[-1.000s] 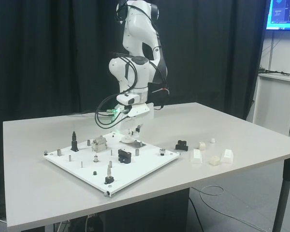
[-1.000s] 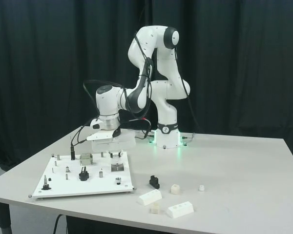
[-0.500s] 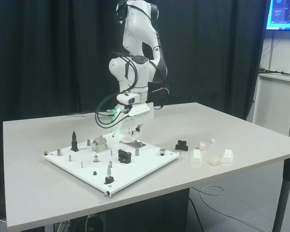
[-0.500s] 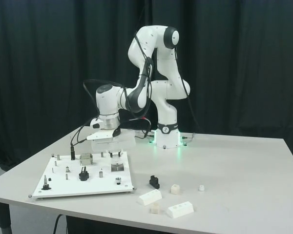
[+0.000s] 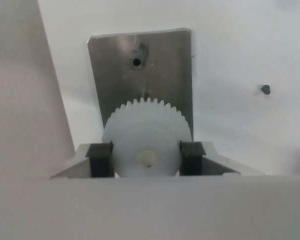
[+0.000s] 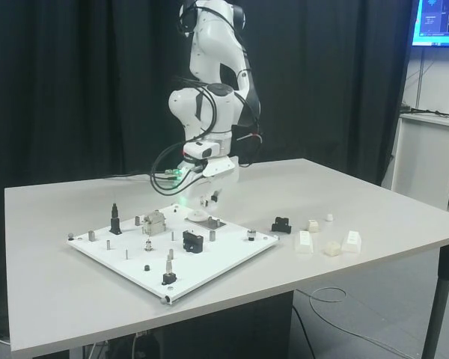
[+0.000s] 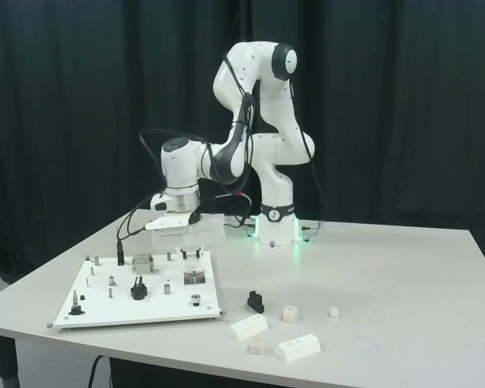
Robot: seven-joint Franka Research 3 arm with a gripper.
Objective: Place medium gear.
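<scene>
While the white arm (image 7: 250, 121) leans over the white board (image 6: 172, 258) on the grey bench (image 7: 388, 275), its tool (image 5: 146, 159) grips the white medium gear (image 5: 146, 135) above a grey metal plate (image 5: 140, 65).

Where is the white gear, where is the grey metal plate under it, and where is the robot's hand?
white gear (image 5: 147, 145), wrist view, on its flat toothed face.
grey metal plate (image 5: 140, 75), wrist view, on its bare part near the hole.
hand (image 5: 147, 159), wrist view, midway between its black fingertips, which grip the gear.
</scene>
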